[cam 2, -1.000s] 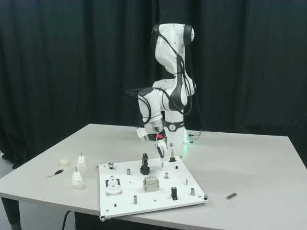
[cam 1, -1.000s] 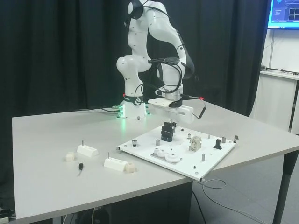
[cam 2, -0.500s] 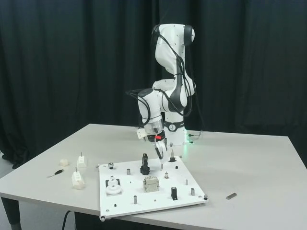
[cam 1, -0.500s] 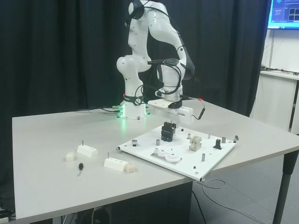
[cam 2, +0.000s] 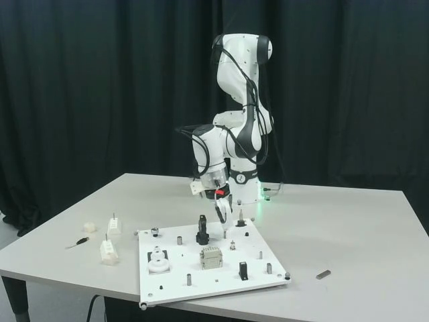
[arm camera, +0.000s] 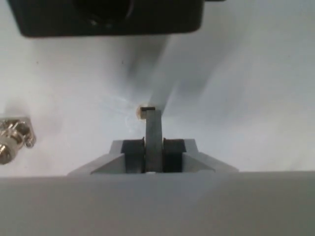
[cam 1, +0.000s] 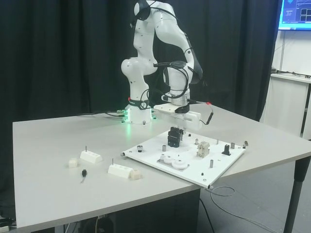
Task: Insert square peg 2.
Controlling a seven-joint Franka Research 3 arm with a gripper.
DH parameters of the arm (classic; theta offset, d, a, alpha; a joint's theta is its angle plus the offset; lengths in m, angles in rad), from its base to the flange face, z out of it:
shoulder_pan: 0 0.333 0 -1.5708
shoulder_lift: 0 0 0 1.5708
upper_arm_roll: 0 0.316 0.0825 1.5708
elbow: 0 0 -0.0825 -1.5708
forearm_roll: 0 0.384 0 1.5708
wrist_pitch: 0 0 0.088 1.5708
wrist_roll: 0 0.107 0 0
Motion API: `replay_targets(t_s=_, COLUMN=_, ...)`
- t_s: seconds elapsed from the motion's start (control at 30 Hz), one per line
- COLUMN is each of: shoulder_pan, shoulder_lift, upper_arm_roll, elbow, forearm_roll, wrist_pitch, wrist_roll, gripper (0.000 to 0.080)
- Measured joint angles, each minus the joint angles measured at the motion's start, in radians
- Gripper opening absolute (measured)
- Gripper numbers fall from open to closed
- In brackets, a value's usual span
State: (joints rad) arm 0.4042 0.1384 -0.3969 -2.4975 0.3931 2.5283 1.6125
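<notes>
Gripper (arm camera: 153, 160) is pinching the peg (arm camera: 152, 132) over the white board (arm camera: 246, 98).
Wrist view: the peg's tip is meeting a small hole, a black block (arm camera: 106, 17) looming beyond. First room view: the gripper (cam 1: 181, 129) is hanging just behind that block (cam 1: 174, 137). Second room view: the arm (cam 2: 234, 127) is sitting slightly lower than a second ago.
</notes>
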Motion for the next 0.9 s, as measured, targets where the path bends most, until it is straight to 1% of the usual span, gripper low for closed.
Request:
replay_targets(t_s=0.6, shoulder_pan=0.0, shoulder_lift=0.009, upper_arm_roll=0.009, elbow=0.0, forearm_roll=0.001, wrist_pitch=0.008, wrist_roll=-0.004, gripper=0.0074)
replay_targets(t_s=0.9, shoulder_pan=0.001, shoulder_lift=0.023, upper_arm_roll=0.011, elbow=0.0, forearm_roll=0.001, wrist_pitch=0.038, wrist_roll=-0.004, gripper=0.0074)
